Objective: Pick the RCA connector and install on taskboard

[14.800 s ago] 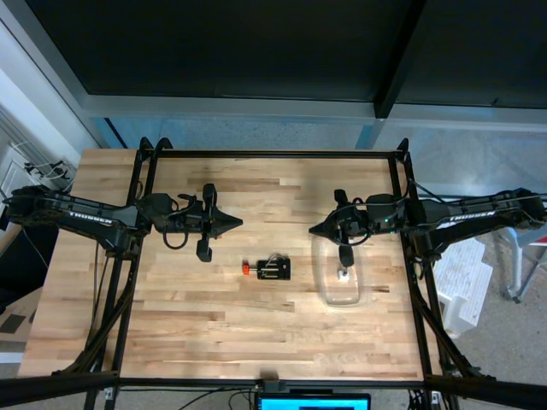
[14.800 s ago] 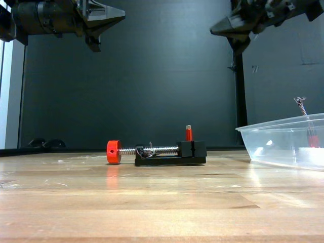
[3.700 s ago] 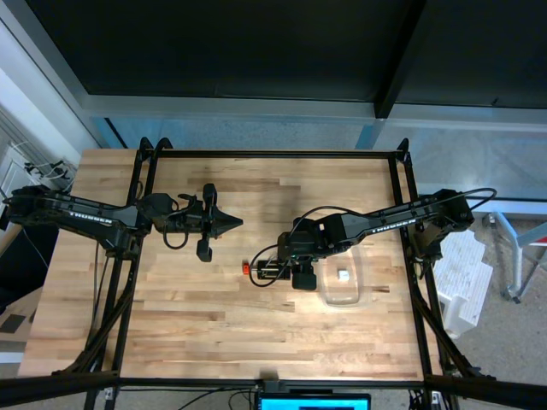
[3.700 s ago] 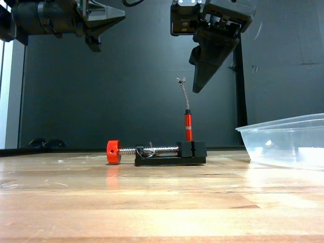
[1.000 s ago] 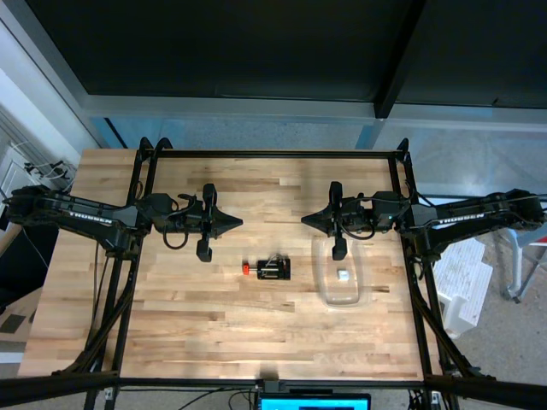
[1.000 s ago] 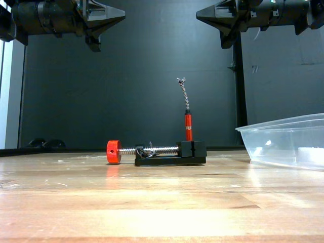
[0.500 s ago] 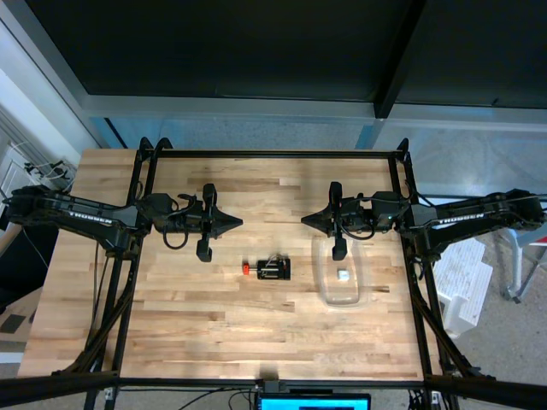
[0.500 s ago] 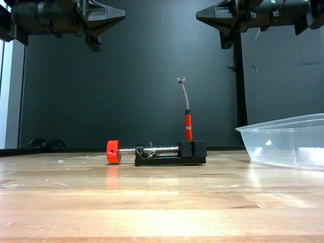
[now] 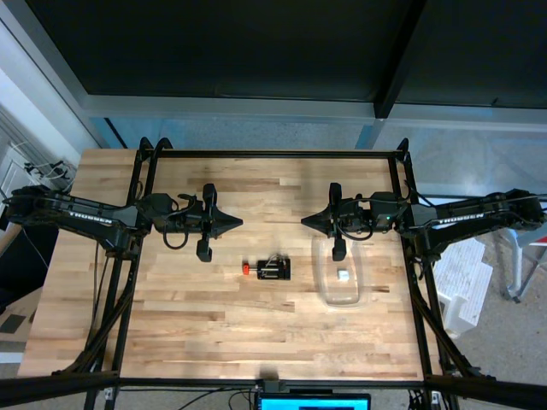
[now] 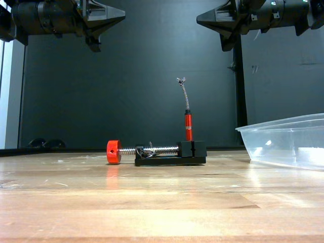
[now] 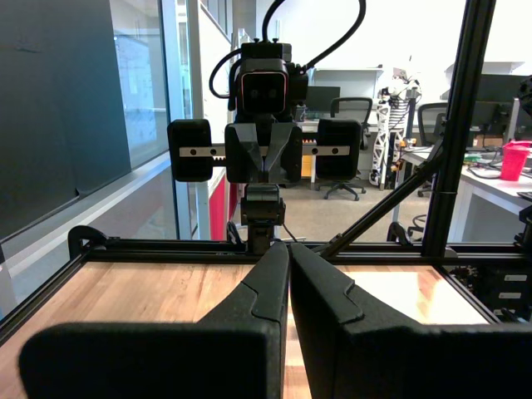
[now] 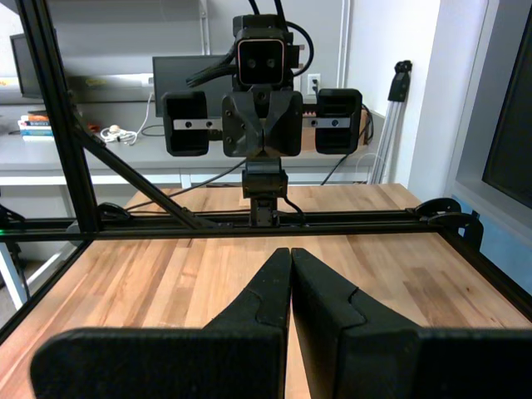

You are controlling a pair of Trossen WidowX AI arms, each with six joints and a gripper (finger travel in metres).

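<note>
1. The taskboard (image 9: 275, 271) lay flat near the middle of the wooden surface (image 9: 214, 325), with its red knob (image 10: 114, 151) at the 9 o'clock end
2. The RCA connector (image 10: 188, 125) stood straight up on the 3 o'clock end of the taskboard; it had a red body and a thin silver spring wire that bent a little at the top
3. The left gripper (image 9: 238, 223) hung high in the air at about 11 o'clock from the taskboard, well apart from it, and its tip pointed to 3 o'clock
4. Its fingers (image 11: 264, 287) were pressed together and held nothing
5. The right gripper (image 9: 305, 220) hung high at about 1 o'clock from the taskboard, well apart from the connector, and its tip pointed to 9 o'clock
6. Its fingers (image 12: 268, 295) were pressed together and held nothing
7. A clear tray (image 9: 342, 303) sat on the surface at 3 o'clock from the taskboard, near it but not touching, and a small white piece (image 9: 342, 274) lay inside it
</note>
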